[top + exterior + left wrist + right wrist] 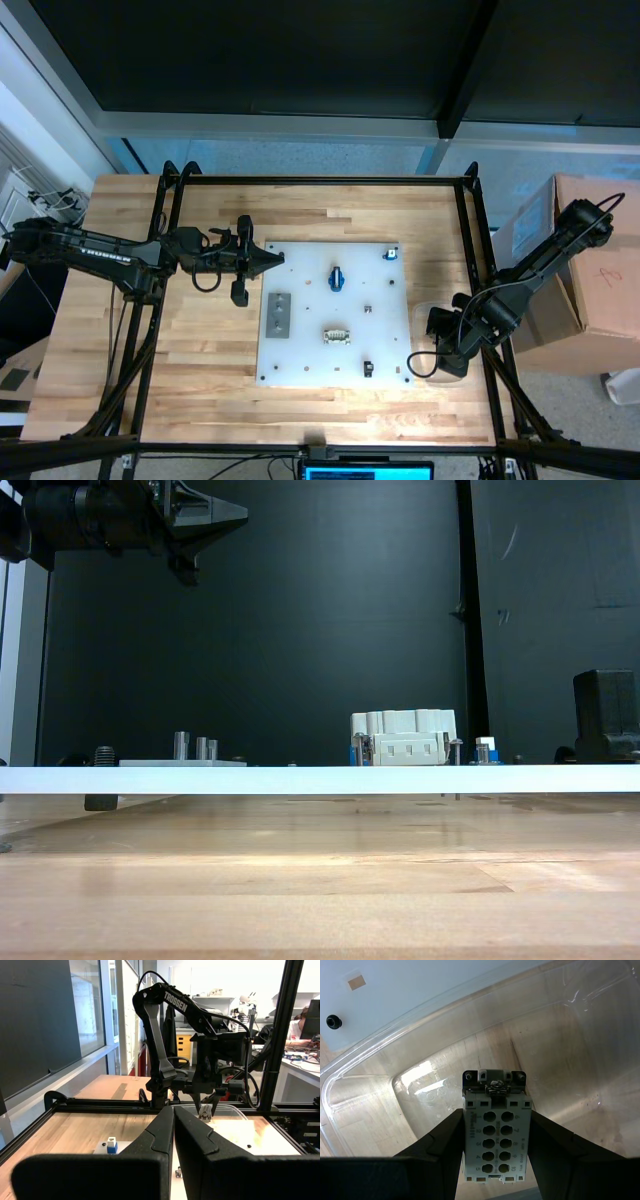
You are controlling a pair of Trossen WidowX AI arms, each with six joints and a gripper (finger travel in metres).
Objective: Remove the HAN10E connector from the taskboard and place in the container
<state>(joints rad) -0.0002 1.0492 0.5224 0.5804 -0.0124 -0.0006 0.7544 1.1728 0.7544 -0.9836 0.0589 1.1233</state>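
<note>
place: robotics lab | signs: black strut frame (320,181) round a wooden table (110,340) | glass partitions (87,1005) | workbench (300,1062) crowded with gear (a likely microscope (246,1002) behind it) | person (306,1020) seated there | cardboard box (590,270) beside the table

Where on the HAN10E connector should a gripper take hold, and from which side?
Grip the HAN10E connector by its two long flat side walls, closing in across its narrow width. Those faces are plain and parallel, while the socket face and screw end are uneven. The right gripper holds it this way, over the container. The left gripper is shut, above the taskboard's far left corner.
</note>
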